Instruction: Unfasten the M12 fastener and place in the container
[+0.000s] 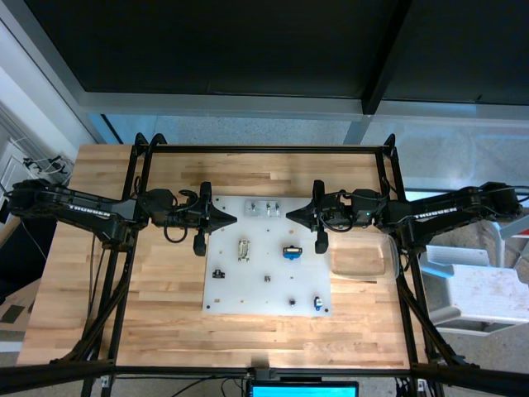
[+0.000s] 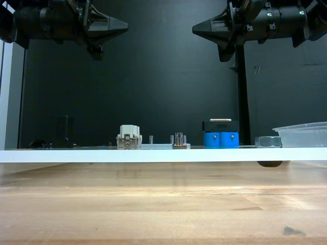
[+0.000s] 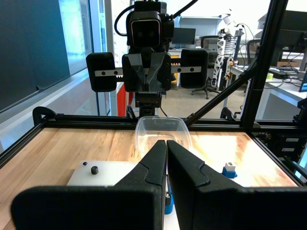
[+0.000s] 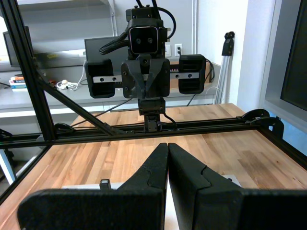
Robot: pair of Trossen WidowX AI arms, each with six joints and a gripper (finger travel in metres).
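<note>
High view shows both arms held level above the far half of the white board (image 1: 240,289), tips pointing at each other. The left gripper (image 1: 234,219) and the right gripper (image 1: 288,213) each have their fingers pressed together on nothing, with only a thin seam between them in the wrist views. The M12 fastener (image 1: 293,300) sits on its stud near the board's near right edge, well below and nearer than either tip. In the low view the M12 fastener (image 2: 268,141) reads as a silver hex run down to the board, no ribs showing. The container (image 1: 359,260) lies on the table (image 1: 165,281) just off the board's right edge, and from above nothing shows inside it.

The task looks unstarted, so the step in hand is the approach. The right arm seems the likelier worker, since the M12 fastener and the container are both on its side. It would do well to part its fingers before descending and come straight down over the stud's axis. The pads should settle on opposite flats of the hex, not its corners, low enough to grip yet clear of the board. The blue-and-white connector (image 1: 316,303) stands just beside the M12 fastener, so the fingers should be turned to miss it. Short wrist strokes with regrips suit the unscrewing, lifting only once the thread lets go.
</note>
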